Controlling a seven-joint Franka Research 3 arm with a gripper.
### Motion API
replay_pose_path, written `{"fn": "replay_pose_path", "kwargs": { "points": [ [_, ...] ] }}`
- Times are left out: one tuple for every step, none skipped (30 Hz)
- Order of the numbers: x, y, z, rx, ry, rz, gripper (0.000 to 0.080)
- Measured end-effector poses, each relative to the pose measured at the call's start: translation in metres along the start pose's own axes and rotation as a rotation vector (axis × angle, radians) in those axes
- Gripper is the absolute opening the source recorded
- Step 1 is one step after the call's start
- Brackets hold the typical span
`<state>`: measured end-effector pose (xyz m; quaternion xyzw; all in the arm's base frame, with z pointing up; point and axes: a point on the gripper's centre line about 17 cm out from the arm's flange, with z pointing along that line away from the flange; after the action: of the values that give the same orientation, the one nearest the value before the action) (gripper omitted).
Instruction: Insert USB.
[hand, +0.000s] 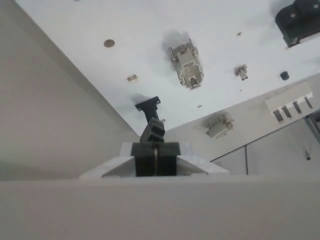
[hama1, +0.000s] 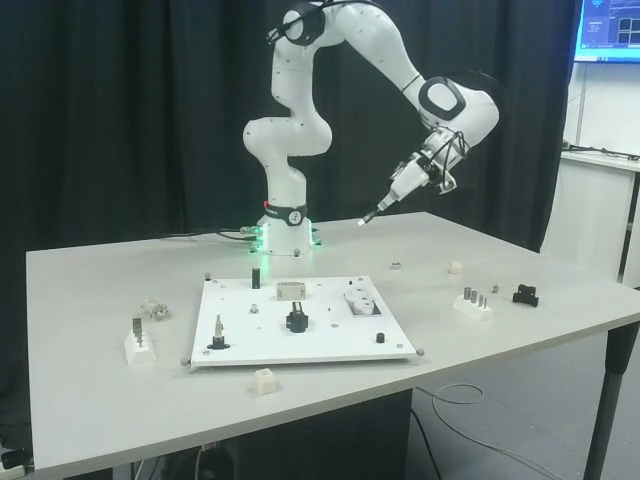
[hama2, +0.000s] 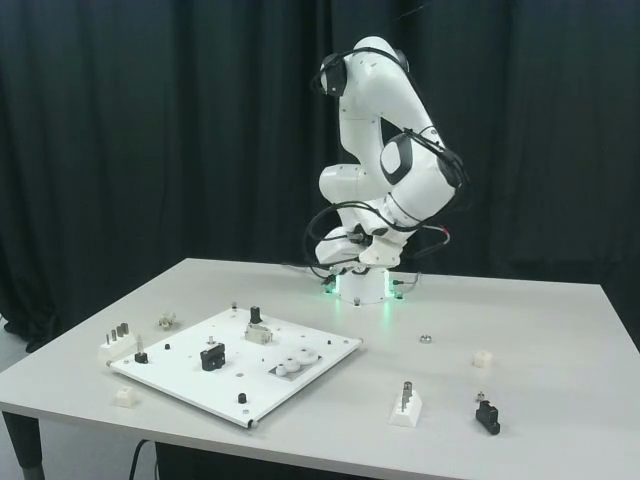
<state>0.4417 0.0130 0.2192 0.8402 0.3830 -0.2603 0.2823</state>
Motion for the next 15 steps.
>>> {"fn": "replay_pose_path", "kwargs": {
  "points": [
    [-0.001, 0.001, 0.003, 0.002, -0.001, -0.007, 0.0009],
    [-0.002, 0.002, 0.005, 0.005, -0.002, -0.014, 0.0009],
    [-0.004, 0.002, 0.008, 0.007, -0.004, -0.021, 0.0009],
    [-0.006, 0.003, 0.01, 0.009, -0.006, -0.028, 0.0009],
    [-0.007, 0.004, 0.013, 0.012, -0.008, -0.036, 0.0009],
    [-0.009, 0.005, 0.015, 0.014, -0.009, -0.043, 0.0009],
    [-0.01, 0.006, 0.018, 0.016, -0.01, -0.049, 0.0009],
    [-0.012, 0.007, 0.02, 0.018, -0.011, -0.057, 0.0009],
    [-0.014, 0.008, 0.023, 0.02, -0.012, -0.065, 0.0009],
    [-0.016, 0.009, 0.025, 0.022, -0.012, -0.074, 0.0009],
    [-0.018, 0.01, 0.028, 0.024, -0.011, -0.085, 0.0009],
    [-0.02, 0.011, 0.03, 0.026, -0.011, -0.093, 0.0009],
    [-0.022, 0.013, 0.032, 0.028, -0.011, -0.099, 0.0009],
    [-0.025, 0.014, 0.035, 0.03, -0.012, -0.104, 0.0009],
    [-0.027, 0.015, 0.037, 0.032, -0.012, -0.106, 0.0009]
  ]
}}
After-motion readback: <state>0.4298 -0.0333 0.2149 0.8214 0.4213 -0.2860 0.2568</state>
